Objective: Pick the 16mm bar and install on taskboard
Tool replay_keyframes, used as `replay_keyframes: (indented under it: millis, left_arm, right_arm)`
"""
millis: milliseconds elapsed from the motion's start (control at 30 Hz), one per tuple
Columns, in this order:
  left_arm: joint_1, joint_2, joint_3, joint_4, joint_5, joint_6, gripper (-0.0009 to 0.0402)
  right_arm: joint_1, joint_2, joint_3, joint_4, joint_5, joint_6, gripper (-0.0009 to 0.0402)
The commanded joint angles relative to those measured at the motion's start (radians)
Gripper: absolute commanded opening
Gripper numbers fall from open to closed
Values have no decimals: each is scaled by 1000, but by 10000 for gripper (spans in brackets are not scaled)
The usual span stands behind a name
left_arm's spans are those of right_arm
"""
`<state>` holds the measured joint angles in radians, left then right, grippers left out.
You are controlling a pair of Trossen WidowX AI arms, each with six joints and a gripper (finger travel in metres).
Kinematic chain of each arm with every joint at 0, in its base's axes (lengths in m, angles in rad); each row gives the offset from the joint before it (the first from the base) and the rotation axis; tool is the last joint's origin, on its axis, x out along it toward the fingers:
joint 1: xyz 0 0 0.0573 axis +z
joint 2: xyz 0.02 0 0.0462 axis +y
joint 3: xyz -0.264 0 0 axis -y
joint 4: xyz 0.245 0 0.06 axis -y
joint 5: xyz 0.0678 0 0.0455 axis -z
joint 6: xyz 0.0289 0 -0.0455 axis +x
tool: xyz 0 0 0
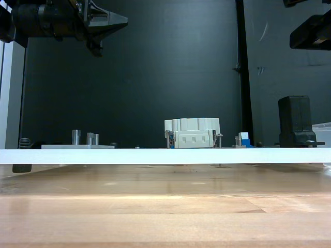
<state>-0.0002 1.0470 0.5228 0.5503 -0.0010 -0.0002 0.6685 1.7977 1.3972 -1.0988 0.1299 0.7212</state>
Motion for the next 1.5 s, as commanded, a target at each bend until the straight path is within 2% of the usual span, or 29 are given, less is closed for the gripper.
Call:
replay_keyframes:
  millis: [33,433,567,1500]
  left_arm:
    - [0,0,0,0,0,0,0]
    - [0,0,0,0,0,0,0]
    - [0,0,0,0,0,0,0]
    - [0,0,0,0,0,0,0]
  right_arm:
    - [1,11,-2,10,0,-1,2]
    - [2,17,-6,36,-3,0,2]
    - [1,17,-15,46,-22,-1,2]
    - [-3,17,-39,77,-18,-22,2]
